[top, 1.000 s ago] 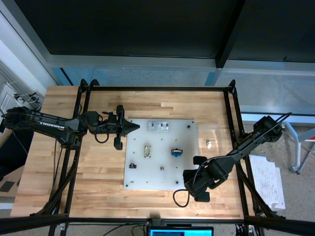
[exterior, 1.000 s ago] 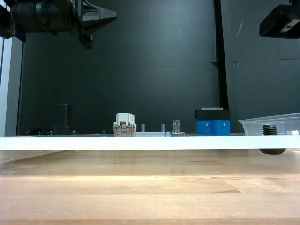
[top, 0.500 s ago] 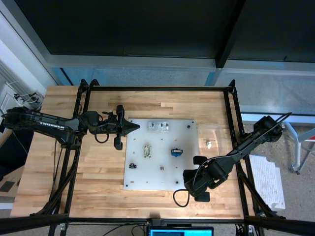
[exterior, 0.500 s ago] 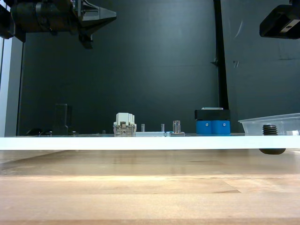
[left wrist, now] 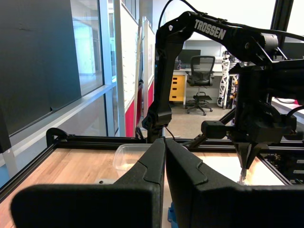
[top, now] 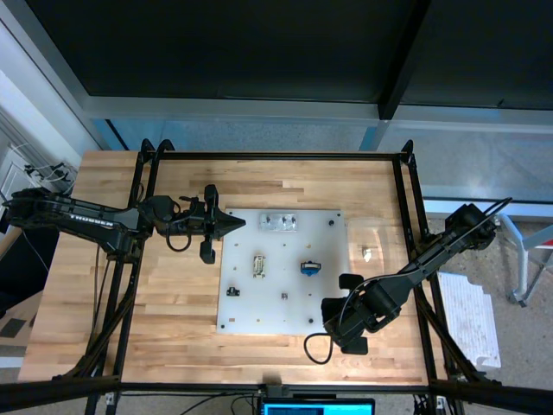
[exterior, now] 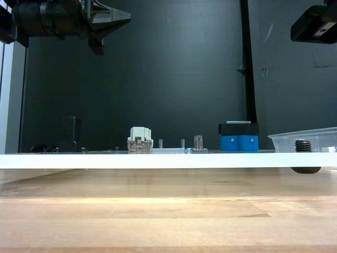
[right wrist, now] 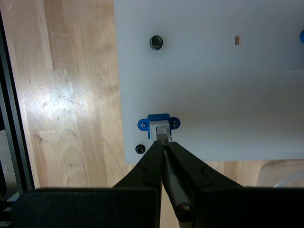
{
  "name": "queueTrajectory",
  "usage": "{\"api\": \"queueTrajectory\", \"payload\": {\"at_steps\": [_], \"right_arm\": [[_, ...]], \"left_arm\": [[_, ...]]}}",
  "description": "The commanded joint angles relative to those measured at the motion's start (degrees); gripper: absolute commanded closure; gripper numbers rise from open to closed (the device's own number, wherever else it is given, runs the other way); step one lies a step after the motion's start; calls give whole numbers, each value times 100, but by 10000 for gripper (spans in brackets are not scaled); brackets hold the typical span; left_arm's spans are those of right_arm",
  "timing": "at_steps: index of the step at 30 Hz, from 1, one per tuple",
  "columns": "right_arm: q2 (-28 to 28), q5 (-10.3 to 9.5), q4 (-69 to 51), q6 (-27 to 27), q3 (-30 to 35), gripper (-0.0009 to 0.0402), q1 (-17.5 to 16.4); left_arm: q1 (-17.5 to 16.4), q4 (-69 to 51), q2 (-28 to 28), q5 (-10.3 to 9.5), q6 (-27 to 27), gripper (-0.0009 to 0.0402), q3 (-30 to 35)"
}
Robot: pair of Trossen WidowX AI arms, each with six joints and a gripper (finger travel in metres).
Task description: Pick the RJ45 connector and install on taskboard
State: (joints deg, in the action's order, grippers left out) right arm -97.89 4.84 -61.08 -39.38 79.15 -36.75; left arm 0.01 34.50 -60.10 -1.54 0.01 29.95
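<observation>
My right gripper (right wrist: 163,141) is shut on the RJ45 connector (right wrist: 163,136), a tiny whitish plug pinched at the fingertips. In the right wrist view the plug lines up with a blue socket (right wrist: 159,124) on the white taskboard (right wrist: 213,71). The high view puts the right gripper (top: 339,327) above the near right part of the taskboard (top: 259,311), well clear of its surface. My left gripper (top: 235,223) hangs shut and with nothing in it over the board's far left edge, high up in the low view (exterior: 126,20).
The board carries a blue socket (top: 308,268), a beige rectangular socket (top: 258,265) and silver fittings (top: 279,222). A clear plastic tray (top: 380,233) with a small pale item (top: 367,253) lies right of the board. Black frame rails (top: 415,216) border the wooden table.
The right gripper has edged very slightly; the left arm has not moved.
</observation>
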Motion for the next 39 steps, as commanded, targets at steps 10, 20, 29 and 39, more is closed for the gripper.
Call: {"api": "queueTrajectory", "payload": {"at_steps": [10, 20, 29, 39], "right_arm": [[-7, 2, 61, -7, -83, 393, -4], [-7, 2, 98, -4, -157, 393, -9], [-7, 4, 208, -9, -234, 393, -24], [-7, -48, 511, -24, -481, 393, -39]], "left_arm": [[-2, 2, 0, 0, -2, 393, 0], [-2, 2, 0, 0, -2, 393, 0], [0, 2, 0, 0, -2, 393, 0], [-2, 2, 0, 0, 0, 393, 0]]}}
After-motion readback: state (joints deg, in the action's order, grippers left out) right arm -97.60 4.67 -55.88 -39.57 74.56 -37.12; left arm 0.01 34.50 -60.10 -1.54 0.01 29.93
